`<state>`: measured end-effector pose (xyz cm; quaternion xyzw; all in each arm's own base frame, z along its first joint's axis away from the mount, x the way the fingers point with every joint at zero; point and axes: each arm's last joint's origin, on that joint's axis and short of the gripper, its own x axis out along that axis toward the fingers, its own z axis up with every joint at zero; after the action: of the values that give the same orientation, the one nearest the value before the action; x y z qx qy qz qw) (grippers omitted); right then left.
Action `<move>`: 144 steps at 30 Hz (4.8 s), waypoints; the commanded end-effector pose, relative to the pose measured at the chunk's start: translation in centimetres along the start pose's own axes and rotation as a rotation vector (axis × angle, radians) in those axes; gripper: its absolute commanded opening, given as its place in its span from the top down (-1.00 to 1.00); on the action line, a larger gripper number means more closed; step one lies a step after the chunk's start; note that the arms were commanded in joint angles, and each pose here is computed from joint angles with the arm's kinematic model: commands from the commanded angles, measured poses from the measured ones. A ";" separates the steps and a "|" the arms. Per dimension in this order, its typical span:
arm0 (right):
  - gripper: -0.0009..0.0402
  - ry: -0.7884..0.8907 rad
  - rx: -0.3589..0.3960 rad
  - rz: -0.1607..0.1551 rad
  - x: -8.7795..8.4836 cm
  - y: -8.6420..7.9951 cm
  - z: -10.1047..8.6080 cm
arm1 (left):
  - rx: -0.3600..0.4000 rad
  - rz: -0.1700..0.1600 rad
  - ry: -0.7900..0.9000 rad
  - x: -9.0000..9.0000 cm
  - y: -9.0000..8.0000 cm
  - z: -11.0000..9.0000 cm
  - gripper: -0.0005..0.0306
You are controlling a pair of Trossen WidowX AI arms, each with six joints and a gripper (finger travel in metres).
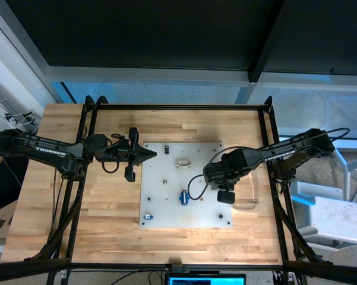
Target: Pick the 16mm cylinder and place it in the taskboard
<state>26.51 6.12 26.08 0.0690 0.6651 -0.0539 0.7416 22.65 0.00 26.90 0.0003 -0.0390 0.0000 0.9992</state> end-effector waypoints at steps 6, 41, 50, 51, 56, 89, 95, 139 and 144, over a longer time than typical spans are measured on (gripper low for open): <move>0.79 -0.009 -0.022 -0.016 0.5 1.4 1.6 | 0.000 0.000 0.000 0.0 0.0 0.0 0.96; 0.79 -0.022 -0.057 0.005 2.6 4.7 5.2 | 0.000 0.000 0.000 0.0 0.0 0.0 0.96; 0.79 -0.012 -0.058 0.020 3.6 5.0 5.7 | 0.000 0.000 0.000 0.0 0.0 0.0 0.96; 0.79 -0.014 -0.057 0.022 3.7 5.1 5.8 | 0.000 0.000 0.000 0.0 0.0 0.0 0.97; 0.79 -0.016 -0.058 0.025 4.3 5.2 6.1 | 0.000 0.000 0.000 0.0 0.0 0.0 0.96; 0.79 -0.009 -0.058 0.018 5.5 5.4 6.3 | 0.000 0.000 0.000 0.0 0.0 0.0 0.96; 0.79 -0.006 -0.058 0.017 5.7 5.4 6.4 | 0.000 0.000 0.000 0.0 0.0 0.0 0.96; 0.79 -0.037 -0.057 0.032 7.7 5.3 6.0 | 0.000 0.000 0.000 0.0 0.0 0.0 0.96; 0.79 -0.038 -0.057 0.032 7.7 5.3 6.0 | 0.000 0.000 0.000 0.0 0.0 0.0 0.96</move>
<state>34.14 10.37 19.23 0.0572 0.6513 -0.0241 0.7563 22.66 0.00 26.89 0.0003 -0.0388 0.0000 0.9992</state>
